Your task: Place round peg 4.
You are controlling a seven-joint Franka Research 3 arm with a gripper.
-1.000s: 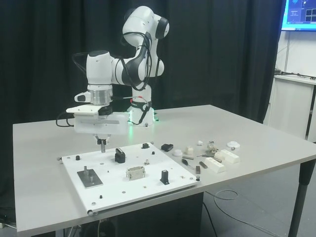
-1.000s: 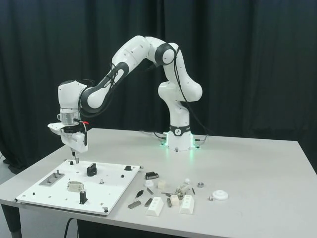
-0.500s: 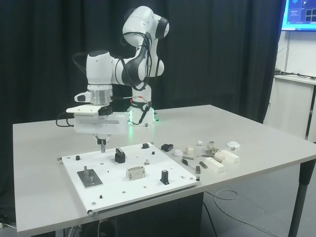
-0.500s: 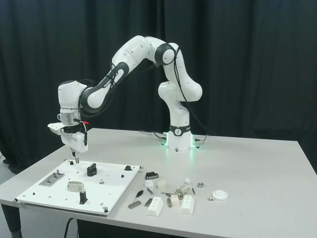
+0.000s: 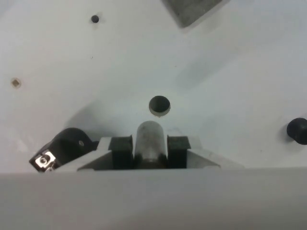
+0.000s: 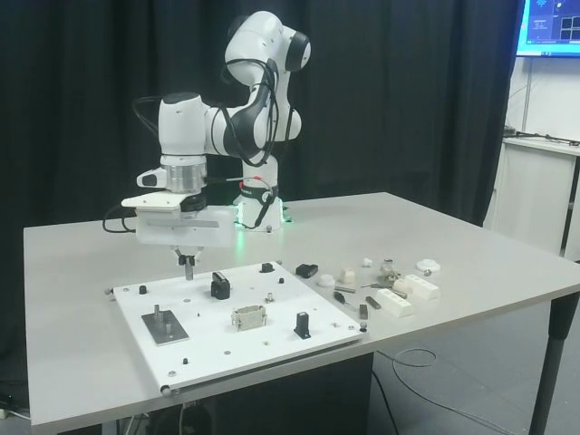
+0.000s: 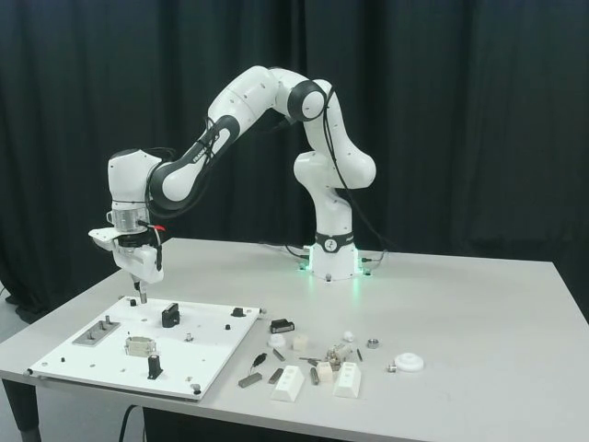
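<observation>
Only from the wrist: fingers (image 5: 122,151) clamping round peg (image 5: 150,143) just beside hole (image 5: 159,104).

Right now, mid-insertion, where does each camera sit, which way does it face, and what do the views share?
Wrist view: on the wrist, looking down past the tool holding the round peg over a hole in the white board; only the fingers show.
First room view: off the table's front, facing the whole arm, base behind the board.
Second room view: off another side, board at picture left, base behind.
Shared: both room views show the tool, board and loose parts.
</observation>
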